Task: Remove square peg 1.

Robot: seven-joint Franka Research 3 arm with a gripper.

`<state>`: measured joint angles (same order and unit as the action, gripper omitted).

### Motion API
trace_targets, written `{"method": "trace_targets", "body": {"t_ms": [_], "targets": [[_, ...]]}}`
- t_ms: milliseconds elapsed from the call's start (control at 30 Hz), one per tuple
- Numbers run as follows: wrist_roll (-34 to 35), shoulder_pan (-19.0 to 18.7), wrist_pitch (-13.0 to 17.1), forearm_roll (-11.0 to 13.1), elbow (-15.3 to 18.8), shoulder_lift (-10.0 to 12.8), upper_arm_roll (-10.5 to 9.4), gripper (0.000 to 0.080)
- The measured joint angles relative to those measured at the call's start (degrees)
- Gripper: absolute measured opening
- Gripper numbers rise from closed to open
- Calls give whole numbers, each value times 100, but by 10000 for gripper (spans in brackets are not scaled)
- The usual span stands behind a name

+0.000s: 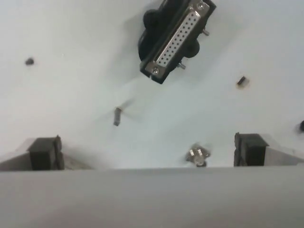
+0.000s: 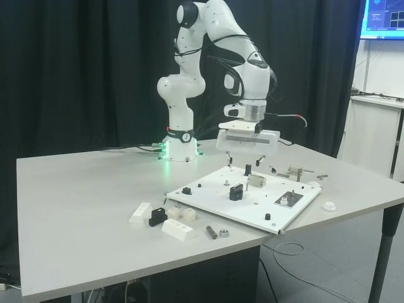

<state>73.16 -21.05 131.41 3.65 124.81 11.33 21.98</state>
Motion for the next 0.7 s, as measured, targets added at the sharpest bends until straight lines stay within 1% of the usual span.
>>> {"method": "trace_targets", "body": {"t_ms": [133,267,433,600,700], "targets": [[431,-6,9,12,0,-6,0,800],[914,-19,9,71,11,-6,0,800],[1399,-68,47,280,92,-7,0,800],[1824,-133,240,457,259,-8,-1,800],[2036,-182,434,513,395,-9,-1,800]]}}
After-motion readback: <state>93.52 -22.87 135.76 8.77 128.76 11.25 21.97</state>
